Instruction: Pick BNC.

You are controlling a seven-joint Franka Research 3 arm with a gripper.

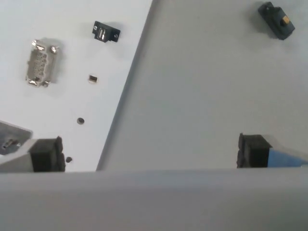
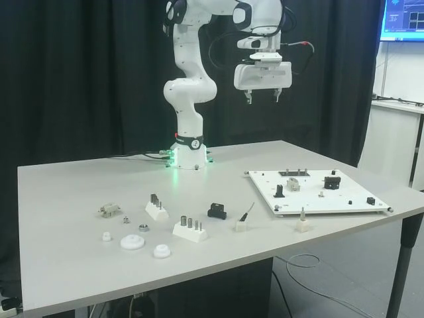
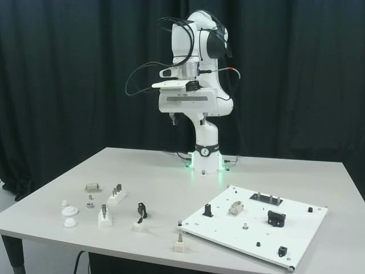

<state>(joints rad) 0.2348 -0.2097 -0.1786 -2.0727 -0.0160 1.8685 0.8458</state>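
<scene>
Hand: the hand [image 2: 263,97] hangs high above the bench [image 2: 66,192], its two fingers spread wide and holding nothing (the gap lets it fit around a part later).
BNC: I cannot tell for sure which small part it is. My guess is that it is one of the little pieces near the front edge of the bench, far below the hand and untouched.
White blocks: several small parts stand up in white blocks [image 2: 189,228], likely so the hand can come straight down on them.
White plate: the white plate [image 2: 358,205] lies flat near one front corner, with holders on it where parts may go.
Wrist view: it looks down on the plate's edge, a grey plug [image 1: 41,62] on the plate and a black part [image 1: 276,19] on the bare bench.
Next: the hand must likely move over and go down.
</scene>
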